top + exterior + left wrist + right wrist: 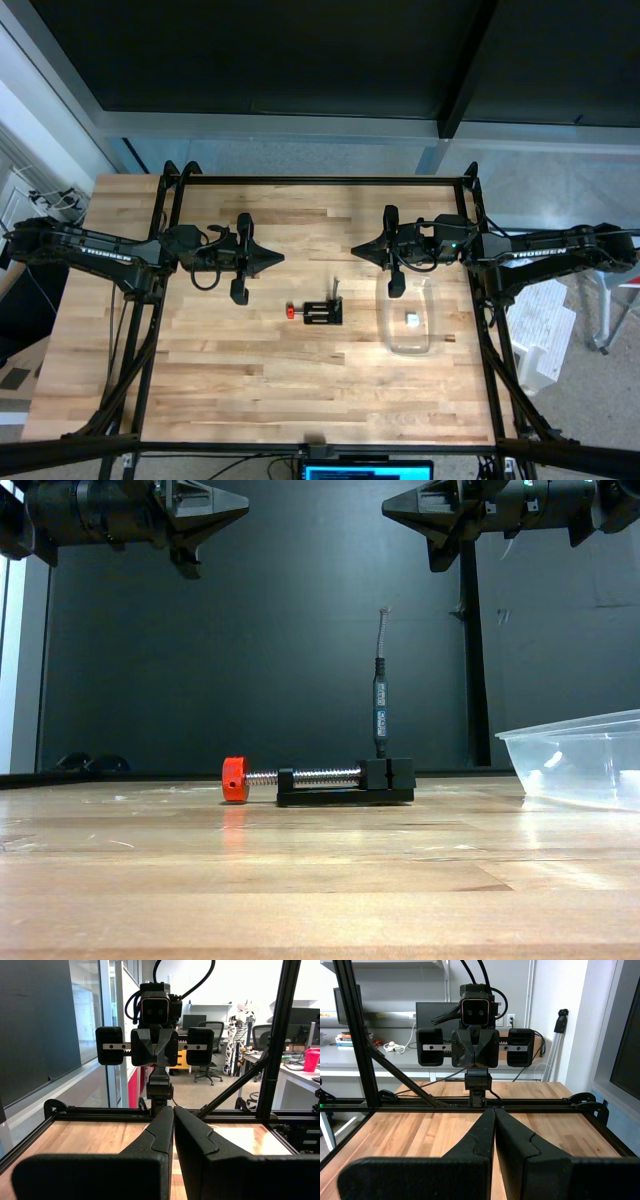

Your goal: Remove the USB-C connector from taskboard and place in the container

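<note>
The taskboard (320,312) is a small black block with a red-orange knob (235,779) at its left end, lying mid-table. The USB-C connector (381,716) stands upright in the taskboard's (345,781) right end, a braided stub on top; from above it shows as a thin dark stick (337,291). The clear container (410,317) sits right of the block, its rim low at the right edge (580,755). My left gripper (276,258) hovers high, back-left of the block, shut. My right gripper (357,250) hovers high behind the container, shut. Both point inward (173,1112) (495,1111).
A small white cube (409,320) lies inside the container. Black frame rails (320,181) border the wooden table at the back and sides. A laptop screen (367,470) sits at the near edge.
</note>
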Robot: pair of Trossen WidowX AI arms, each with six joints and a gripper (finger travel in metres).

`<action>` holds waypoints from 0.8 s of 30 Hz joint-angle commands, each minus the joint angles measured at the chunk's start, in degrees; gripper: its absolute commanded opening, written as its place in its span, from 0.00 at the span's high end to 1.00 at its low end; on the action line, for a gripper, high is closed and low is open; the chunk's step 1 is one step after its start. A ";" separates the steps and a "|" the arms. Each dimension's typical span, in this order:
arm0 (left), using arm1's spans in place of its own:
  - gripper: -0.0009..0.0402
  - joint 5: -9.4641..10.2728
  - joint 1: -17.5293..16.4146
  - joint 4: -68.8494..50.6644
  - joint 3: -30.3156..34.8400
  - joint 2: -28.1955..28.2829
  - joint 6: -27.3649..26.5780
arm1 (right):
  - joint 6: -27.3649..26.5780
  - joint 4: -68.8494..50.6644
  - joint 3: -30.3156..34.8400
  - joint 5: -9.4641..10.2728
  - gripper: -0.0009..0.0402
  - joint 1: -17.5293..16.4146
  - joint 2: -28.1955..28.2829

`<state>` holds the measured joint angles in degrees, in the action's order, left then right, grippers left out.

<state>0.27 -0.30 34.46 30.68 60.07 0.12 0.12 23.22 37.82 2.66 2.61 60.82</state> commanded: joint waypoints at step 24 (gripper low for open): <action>0.98 0.00 0.00 0.00 0.02 0.02 0.00 | 2.58 -17.42 5.09 -0.07 0.98 -0.04 0.42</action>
<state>0.30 -0.30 34.46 30.70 60.07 0.12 2.72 9.26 41.80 2.66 2.59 60.97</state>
